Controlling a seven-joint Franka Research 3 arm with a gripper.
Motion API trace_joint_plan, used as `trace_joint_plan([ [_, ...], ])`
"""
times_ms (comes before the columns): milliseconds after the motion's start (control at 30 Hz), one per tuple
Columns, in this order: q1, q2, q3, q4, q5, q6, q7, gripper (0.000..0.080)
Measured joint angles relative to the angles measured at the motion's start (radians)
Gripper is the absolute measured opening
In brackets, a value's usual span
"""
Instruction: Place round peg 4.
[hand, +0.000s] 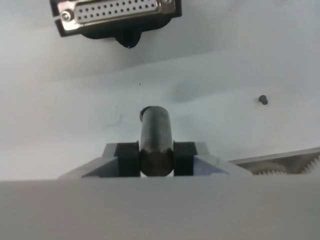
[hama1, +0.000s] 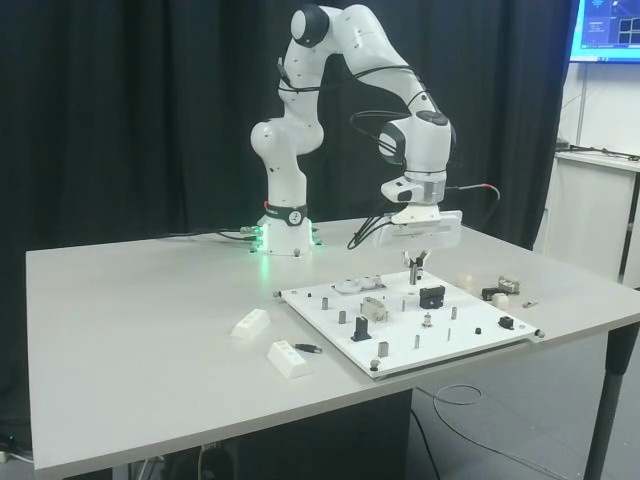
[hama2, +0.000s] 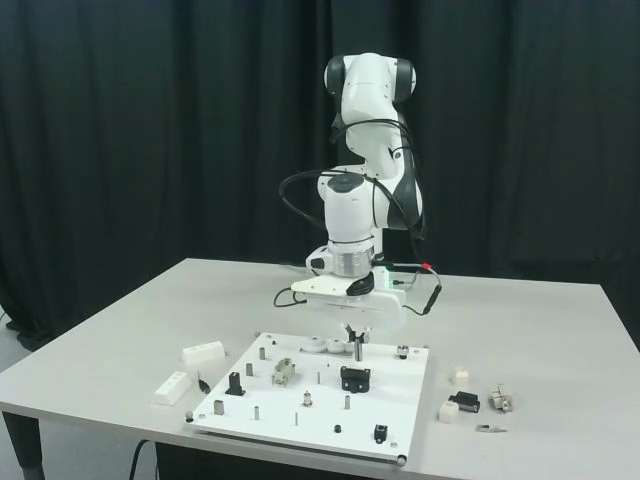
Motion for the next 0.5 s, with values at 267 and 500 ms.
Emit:
trace_joint_plan([
  [267, 0.000, 0.000, -0.004, 0.003, -0.004, 0.000, 0.000, 0.0139],
  [500, 0.000, -0.002, -0.033, 0.015, -0.059, -0.002, 0.003, 0.0139],
])
